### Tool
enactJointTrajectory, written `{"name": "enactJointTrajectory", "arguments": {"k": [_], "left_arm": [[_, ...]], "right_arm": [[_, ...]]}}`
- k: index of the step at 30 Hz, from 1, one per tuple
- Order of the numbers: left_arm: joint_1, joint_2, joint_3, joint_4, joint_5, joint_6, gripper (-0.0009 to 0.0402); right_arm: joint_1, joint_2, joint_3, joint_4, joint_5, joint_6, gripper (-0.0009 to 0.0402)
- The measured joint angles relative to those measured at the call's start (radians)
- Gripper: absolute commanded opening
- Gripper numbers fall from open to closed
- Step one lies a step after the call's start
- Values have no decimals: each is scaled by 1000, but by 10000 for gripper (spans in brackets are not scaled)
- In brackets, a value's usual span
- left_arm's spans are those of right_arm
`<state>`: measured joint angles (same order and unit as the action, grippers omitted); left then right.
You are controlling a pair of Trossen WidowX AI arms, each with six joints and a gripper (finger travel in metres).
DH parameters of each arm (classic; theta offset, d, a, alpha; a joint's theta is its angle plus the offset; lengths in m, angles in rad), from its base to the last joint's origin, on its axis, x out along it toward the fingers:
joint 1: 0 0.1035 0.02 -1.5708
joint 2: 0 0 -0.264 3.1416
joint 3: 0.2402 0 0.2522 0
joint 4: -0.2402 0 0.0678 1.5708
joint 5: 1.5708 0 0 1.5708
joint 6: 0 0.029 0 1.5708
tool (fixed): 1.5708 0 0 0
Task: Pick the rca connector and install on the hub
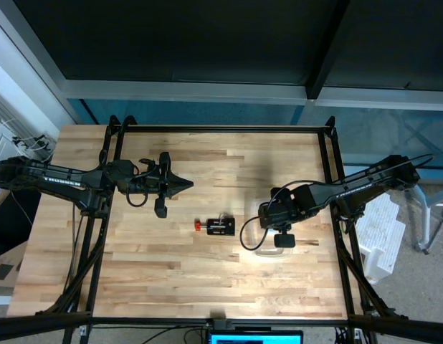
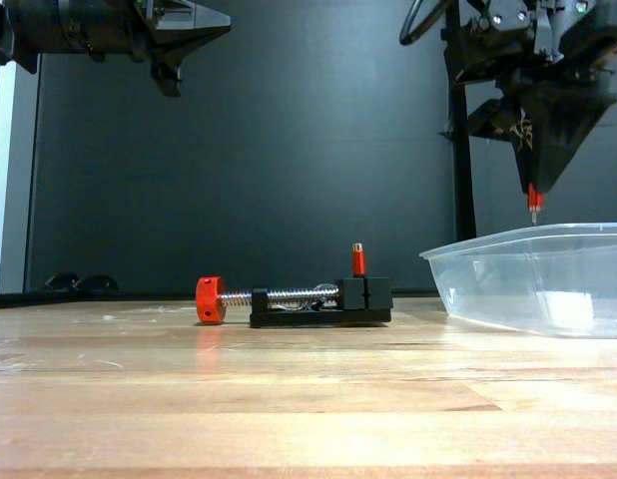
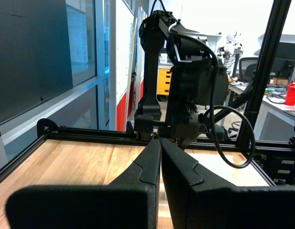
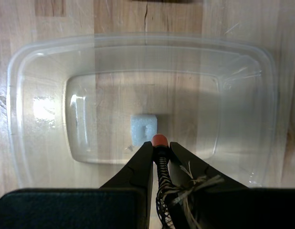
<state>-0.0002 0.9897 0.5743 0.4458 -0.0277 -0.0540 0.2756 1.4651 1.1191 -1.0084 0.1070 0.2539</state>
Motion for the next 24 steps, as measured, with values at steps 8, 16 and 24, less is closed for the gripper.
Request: {"name": "enactJointTrajectory", "arguments": {"k": [8, 16, 24], "left_arm": [[0, 0, 0, 0, 0, 0, 0], [0, 0, 0, 0, 0, 0, 0], [0, 0, 0, 0, 0, 0, 0]], "right_arm": [[0, 0, 2, 0, -2, 0, 0], [-1, 0, 8, 5, -2, 7, 0], [-21, 64, 103, -20, -2, 7, 0]]}}
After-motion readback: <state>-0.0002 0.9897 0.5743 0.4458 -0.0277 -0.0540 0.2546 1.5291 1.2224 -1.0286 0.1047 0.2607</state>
